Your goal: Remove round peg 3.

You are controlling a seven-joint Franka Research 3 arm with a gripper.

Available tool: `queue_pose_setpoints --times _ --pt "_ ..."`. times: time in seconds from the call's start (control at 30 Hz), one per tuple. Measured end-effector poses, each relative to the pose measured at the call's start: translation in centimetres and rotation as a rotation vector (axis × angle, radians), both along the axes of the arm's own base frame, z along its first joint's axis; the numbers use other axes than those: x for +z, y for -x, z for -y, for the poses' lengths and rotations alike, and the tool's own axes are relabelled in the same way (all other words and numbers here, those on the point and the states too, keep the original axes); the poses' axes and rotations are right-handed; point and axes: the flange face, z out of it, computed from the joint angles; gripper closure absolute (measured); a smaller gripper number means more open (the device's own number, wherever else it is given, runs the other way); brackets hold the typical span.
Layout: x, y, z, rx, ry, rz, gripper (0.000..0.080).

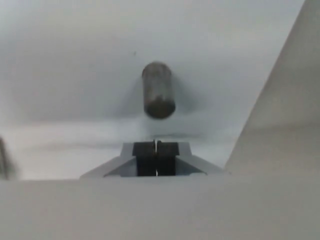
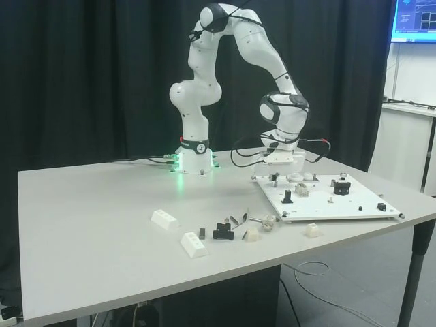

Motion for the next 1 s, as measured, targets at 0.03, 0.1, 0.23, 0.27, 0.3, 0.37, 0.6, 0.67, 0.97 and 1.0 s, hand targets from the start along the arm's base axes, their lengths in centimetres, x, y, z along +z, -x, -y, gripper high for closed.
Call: queue_pose_setpoints --times 0.03,0.1,0.23,0.27,0.3,0.37,0.6,0.67,0.97,1.0 --pt "0.2 0.0 0.0 0.001 -0.001 -0.001 0.0801" --pt "0.7 0.0 -0.1 0.002 -0.003 -0.003 0.0801" --pt "1.5 0.0 -0.2 0.003 -0.007 -0.002 0.0801" --pt "1.7 -0.1 -0.2 0.003 -0.008 0.000 0.0801" --pt "1.9 -0.1 -0.2 0.003 -0.009 0.001 0.0801" --pt "2.4 -0.1 -0.2 0.003 -0.011 0.003 0.0801" --pt "3.6 -0.5 0.0 -0.002 -0.017 0.019 0.0801" --pt "3.9 -0.6 0.1 -0.003 -0.017 0.024 0.0801" --pt "4.6 -1.1 0.6 -0.002 -0.014 0.043 0.0801" --pt "4.7 -1.1 0.7 -0.003 -0.013 0.044 0.0801"
